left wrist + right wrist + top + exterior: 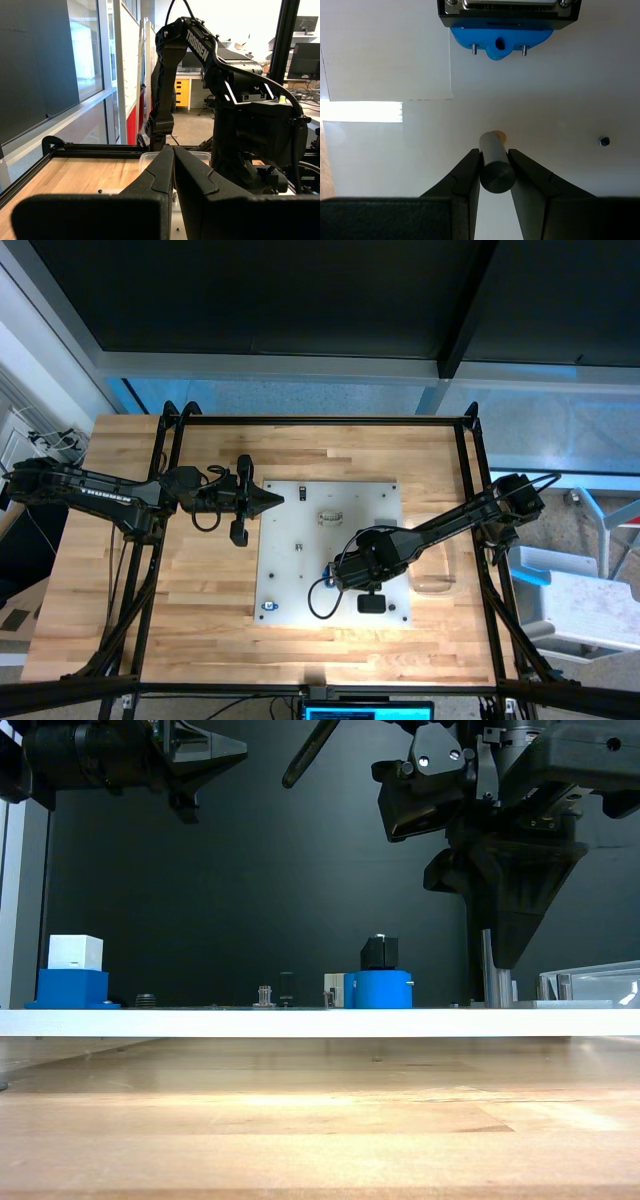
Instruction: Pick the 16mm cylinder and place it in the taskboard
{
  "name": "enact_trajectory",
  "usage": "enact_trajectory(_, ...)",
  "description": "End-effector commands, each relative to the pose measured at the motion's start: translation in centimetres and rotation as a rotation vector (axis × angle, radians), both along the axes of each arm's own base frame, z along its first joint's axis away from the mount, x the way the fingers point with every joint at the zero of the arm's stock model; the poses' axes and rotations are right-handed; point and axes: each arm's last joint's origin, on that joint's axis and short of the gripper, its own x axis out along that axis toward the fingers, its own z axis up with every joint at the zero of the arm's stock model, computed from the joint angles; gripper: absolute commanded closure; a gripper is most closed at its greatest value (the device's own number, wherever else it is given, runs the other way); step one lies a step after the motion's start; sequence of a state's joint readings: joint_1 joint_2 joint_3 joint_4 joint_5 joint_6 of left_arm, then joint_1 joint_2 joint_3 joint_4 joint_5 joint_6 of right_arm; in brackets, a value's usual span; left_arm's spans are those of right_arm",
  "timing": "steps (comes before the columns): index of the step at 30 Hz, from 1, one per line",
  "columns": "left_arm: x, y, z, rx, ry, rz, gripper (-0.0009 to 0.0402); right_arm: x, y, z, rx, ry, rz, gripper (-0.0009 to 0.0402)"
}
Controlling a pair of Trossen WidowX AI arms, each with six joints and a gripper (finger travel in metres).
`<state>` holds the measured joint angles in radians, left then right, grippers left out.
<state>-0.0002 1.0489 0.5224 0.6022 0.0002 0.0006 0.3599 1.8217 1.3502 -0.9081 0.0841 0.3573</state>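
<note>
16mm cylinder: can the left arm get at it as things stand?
Probably not. The right gripper clamps the 16mm cylinder between its jaws, upright over the taskboard, covering both sides. The left gripper hangs shut, raised over the board's far-left corner.

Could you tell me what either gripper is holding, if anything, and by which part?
The right gripper holds the 16mm cylinder by its curved sides, upright over the taskboard. The left gripper, beside the taskboard, is shut, empty.

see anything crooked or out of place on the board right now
Nothing stands out. The right gripper grips the grey metal cylinder upright over the white square taskboard; the left gripper hangs shut above the board's left edge.
</note>
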Motion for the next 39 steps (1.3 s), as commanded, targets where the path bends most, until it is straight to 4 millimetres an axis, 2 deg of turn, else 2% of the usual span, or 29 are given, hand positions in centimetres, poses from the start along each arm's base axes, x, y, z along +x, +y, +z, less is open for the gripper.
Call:
enact_trajectory(1, 0.0, 0.0, 0.02, 0.0, -0.001, 0.0, 0.0393, 0.01, -0.01, -0.05, -0.003, 0.001, 0.0, 0.0361)
enact_trajectory(39, 0.0, 0.01, 0.02, 0.0, -0.001, 0.0, 0.0393, -0.11, -0.19, 0.32, -0.018, -0.01, 0.0, 0.0361)
